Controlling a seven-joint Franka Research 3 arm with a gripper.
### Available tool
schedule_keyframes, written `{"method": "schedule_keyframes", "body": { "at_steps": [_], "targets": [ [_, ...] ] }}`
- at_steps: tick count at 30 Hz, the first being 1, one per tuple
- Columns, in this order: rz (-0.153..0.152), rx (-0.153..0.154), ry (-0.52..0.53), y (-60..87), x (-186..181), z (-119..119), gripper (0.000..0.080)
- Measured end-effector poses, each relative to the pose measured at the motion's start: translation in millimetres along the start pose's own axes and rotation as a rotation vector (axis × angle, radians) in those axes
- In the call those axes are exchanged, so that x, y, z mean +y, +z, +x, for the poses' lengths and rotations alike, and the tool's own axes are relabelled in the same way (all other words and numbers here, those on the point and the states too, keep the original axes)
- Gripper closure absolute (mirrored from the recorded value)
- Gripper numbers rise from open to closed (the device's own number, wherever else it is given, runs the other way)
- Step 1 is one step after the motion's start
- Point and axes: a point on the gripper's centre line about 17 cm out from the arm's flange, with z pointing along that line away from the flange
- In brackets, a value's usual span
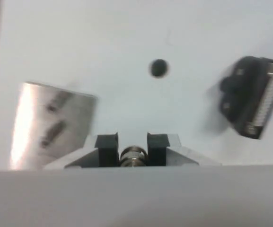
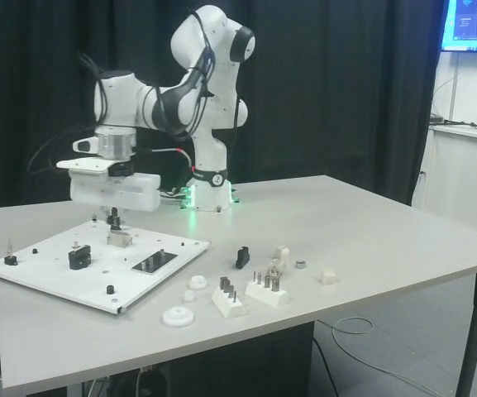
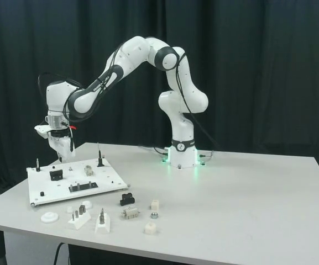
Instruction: Insert BNC.
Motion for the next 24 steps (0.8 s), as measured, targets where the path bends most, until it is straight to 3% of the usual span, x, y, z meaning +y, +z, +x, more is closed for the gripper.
{"method": "schedule_keyframes", "body": {
  "at_steps": [14, 24],
  "targets": [
    [0.004, -0.015, -0.040, 15.0, 56.1, -19.2, 0.0677],
    [0.010, 0.006, 0.051, 31.5, 93.5, -29.0, 0.0677]
  ]
}}
